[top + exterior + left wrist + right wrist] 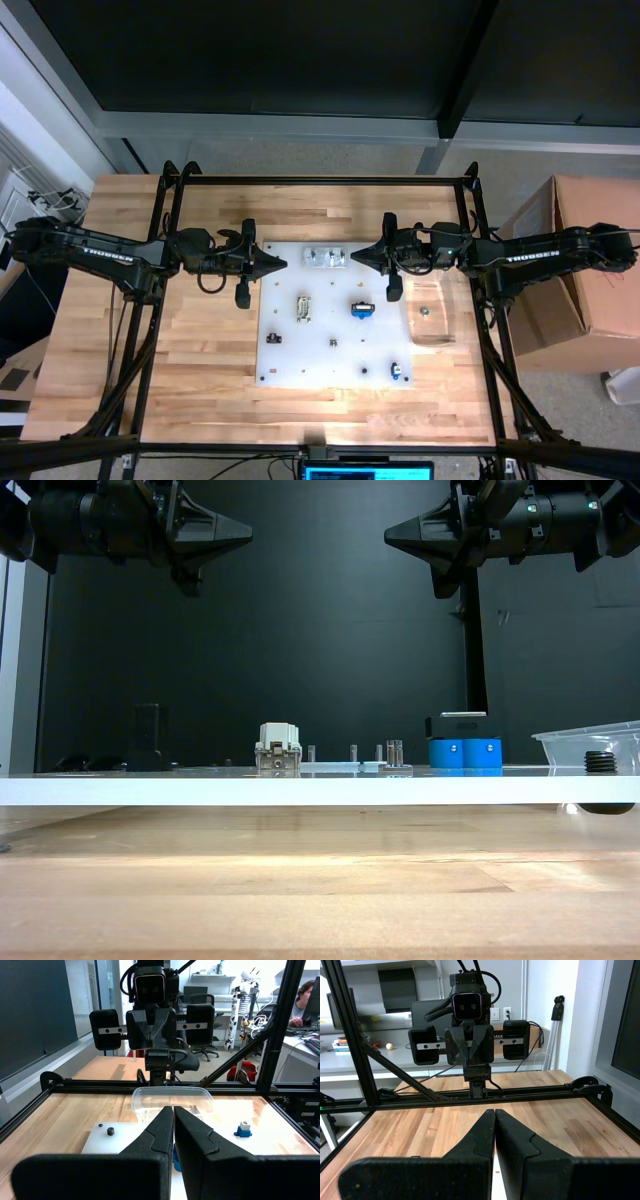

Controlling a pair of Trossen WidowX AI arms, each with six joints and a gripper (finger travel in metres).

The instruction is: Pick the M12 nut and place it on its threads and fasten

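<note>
We find the small silver nut [425,311] lying free inside the clear tray [432,334], which sits on the table [200,380] just beside the white board's [300,360] right edge. The black ribbed stud [599,762] at the board's near right edge stands bare. The left gripper [280,264] hangs high over the board's far left corner and the right gripper [357,257] high over its far edge, each pressed together on nothing.

High above the white board [320,788] hang the left hand [245,527] and right hand [392,530], tips facing; at its right end a bare ribbed stud [600,762] fronts the clear tray [570,744].
</note>
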